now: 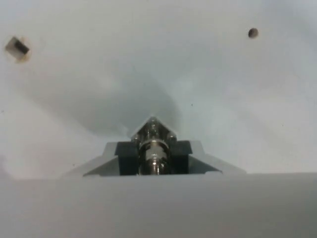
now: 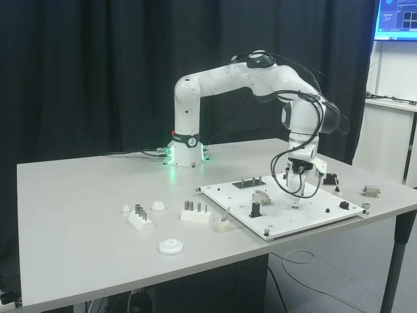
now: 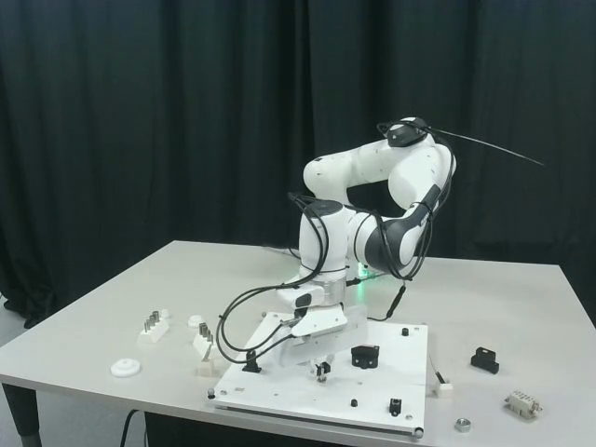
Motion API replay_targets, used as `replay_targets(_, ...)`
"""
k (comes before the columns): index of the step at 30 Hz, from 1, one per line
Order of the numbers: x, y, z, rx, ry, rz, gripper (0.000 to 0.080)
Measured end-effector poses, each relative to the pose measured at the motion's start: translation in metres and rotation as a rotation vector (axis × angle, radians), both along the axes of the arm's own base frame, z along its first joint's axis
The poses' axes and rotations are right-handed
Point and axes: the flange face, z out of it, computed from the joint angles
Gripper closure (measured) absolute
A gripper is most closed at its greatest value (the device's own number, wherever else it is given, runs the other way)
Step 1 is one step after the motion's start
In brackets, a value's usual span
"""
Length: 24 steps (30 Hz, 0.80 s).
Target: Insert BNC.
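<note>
step: transport/alignment, judged | metal cylindrical BNC connector (image 1: pixel 154 157) held clamped in pincer (image 2: pixel 297 193), poised just above flat white board (image 2: pixel 287 215) on grey surface (image 2: pixel 78 195) | next: socket to be located, plug lowered upright onto it

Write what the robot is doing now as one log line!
task: insert BNC | gripper: shut on BNC connector | position: above white board | inserted: not yet

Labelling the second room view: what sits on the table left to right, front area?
White toothed disc → white block with upright pins → second pin block → white board with the gripper over it → black block → multi-pin connector.
</note>
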Motion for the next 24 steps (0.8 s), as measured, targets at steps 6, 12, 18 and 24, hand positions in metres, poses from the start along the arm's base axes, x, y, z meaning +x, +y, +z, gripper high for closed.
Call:
replay_targets(6, 0.0001, -0.0006, -0.0001, 0.006, -0.004, -0.043, 0.068)
replay_targets(12, 0.0002, -0.0005, -0.0001, 0.005, -0.007, -0.127, 0.068)
replay_targets(18, 0.0003, -0.0003, 0.0, 0.004, -0.008, -0.158, 0.0681)
replay_targets(24, -0.0003, 0.0002, -0.0002, 0.001, -0.011, -0.185, 0.0681)
